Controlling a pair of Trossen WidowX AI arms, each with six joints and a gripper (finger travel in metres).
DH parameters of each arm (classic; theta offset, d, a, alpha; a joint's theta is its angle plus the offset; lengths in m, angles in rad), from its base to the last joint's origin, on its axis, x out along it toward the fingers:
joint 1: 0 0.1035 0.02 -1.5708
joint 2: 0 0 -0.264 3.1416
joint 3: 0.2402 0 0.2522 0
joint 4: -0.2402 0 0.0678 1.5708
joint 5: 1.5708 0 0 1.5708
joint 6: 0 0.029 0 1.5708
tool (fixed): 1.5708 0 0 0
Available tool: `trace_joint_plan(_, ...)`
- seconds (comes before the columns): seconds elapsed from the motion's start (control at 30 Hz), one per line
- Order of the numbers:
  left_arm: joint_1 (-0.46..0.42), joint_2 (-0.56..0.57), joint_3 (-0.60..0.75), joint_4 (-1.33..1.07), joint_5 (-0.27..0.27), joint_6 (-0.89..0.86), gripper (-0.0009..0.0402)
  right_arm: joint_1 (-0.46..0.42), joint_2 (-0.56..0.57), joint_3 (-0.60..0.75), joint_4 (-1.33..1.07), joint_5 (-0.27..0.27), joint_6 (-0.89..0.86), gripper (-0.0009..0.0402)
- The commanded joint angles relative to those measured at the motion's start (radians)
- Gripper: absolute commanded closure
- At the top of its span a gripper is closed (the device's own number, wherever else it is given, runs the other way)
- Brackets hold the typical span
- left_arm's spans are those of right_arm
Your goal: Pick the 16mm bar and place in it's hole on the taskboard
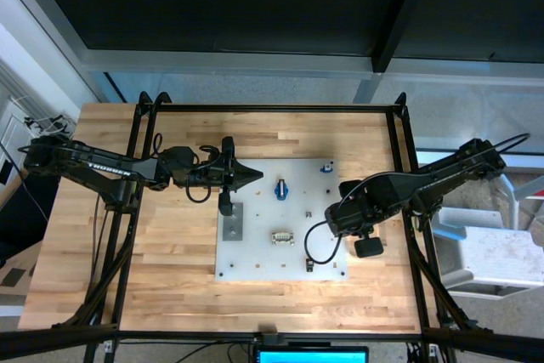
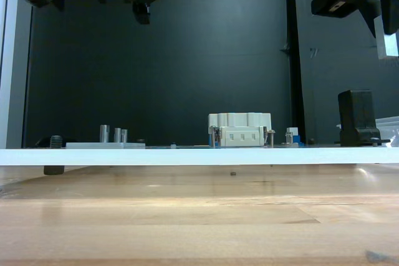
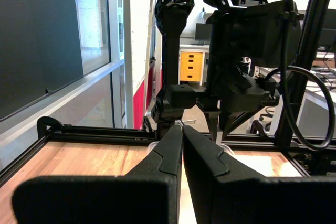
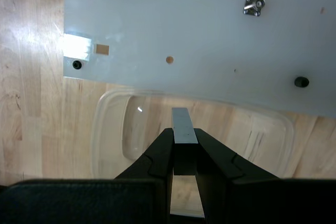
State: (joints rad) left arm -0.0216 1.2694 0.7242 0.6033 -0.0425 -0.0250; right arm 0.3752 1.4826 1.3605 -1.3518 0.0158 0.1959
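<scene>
Two arms up over the desk (image 4: 31, 87), bar in the right one, not in its hole yet.
My right end effector (image 4: 184, 139) is pinching the bar (image 4: 183, 121), whose end pokes out past the fingertips. It's hanging over a clear tub (image 4: 111, 124) just beside the white board (image 4: 210, 19). My left end effector (image 3: 182, 132) is pressed together on nothing, high over the board's far left side.

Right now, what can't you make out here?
- 16mm bar, held by the right hand over a clear tray beside the taskboard: rear end hidden in the grip, right wrist view.
- Its hole: too small, high view.
- Left hand, shut over the taskboard: cut by low view's top edge.
</scene>
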Motion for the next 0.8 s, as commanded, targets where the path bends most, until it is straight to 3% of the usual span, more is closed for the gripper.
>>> trace_joint_plan(0.03,0.000,0.000,0.000,0.000,0.000,0.000,0.0393,0.003,0.012,0.000,0.022,-0.006,-0.004,0.0393)
trace_joint_plan(0.8,0.000,0.000,0.000,0.000,0.000,0.000,0.0393,0.053,0.109,0.000,0.122,-0.003,0.164,0.0394)
